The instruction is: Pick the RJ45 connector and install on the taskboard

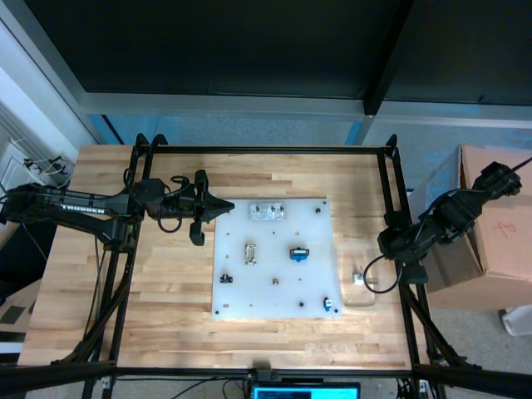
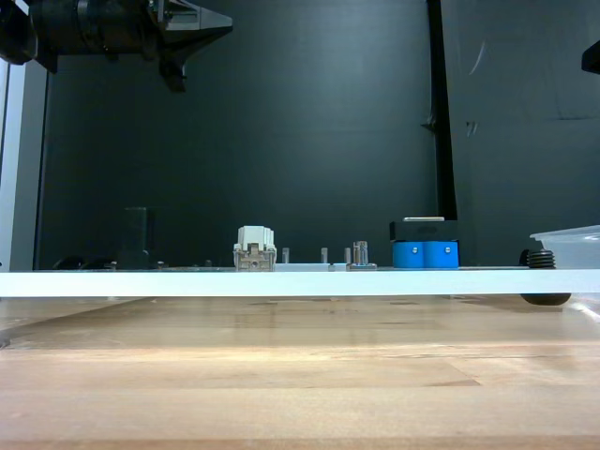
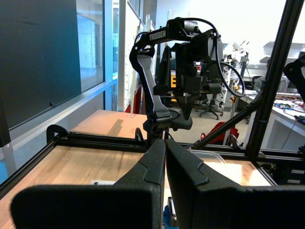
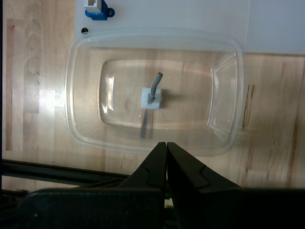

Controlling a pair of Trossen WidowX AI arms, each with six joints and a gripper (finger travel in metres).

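1. The right gripper (image 4: 166, 145) hangs directly above the clear tray (image 4: 224, 119). Its fingers are pressed together and hold nothing.
2. The left gripper (image 1: 220, 206) hangs high at the left edge of the board (image 1: 249, 291) and points across it. Its fingers are also closed tight and empty.
3. The connector (image 4: 152, 98) lies free in the middle of the tray, clear of any seat. A short grey cable stub (image 4: 156, 81) rises from it. The tray rests on the bench (image 1: 166, 316), just beside the board's right edge.
4. Open the right fingers before you descend. If they stay closed, they will likely shove the connector aside instead of straddling it.
5. Keep clear of the tray wall. The tray looks light and loose, so a finger that catches it may slide or tip it.
6. Grip the connector body, not the stub. Held by the stub, the connector may swing and meet its socket crooked.
7. A blue fitting (image 4: 97, 9) sits at the board corner near the tray. You cannot tell from here whether it is the seat.
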